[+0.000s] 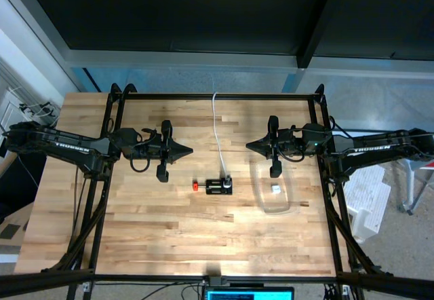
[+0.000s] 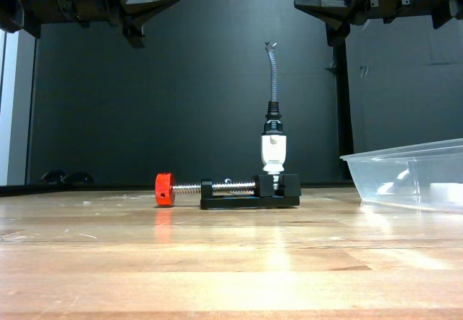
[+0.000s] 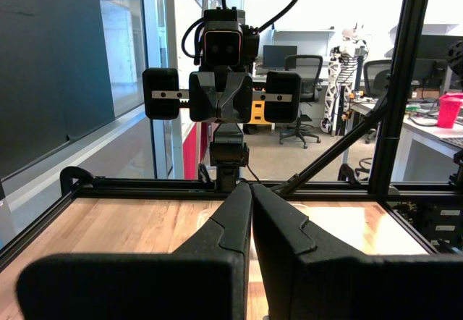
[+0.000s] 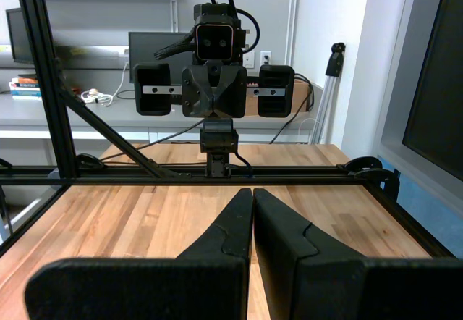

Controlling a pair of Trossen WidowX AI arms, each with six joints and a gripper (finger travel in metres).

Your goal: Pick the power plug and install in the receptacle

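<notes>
Found the left gripper and right gripper parked high at either side, pointing inward with fingers pressed together on nothing; judged this a rest pose that kept them off the work. Saw the socket clamped upright in the vise, likely to steady it against a push. Could not pick out the plug for certain. Noted only a black piece seated atop the socket under the cord, between and well below both grippers.

Receptacle apparently between left gripper and right gripper.
</notes>
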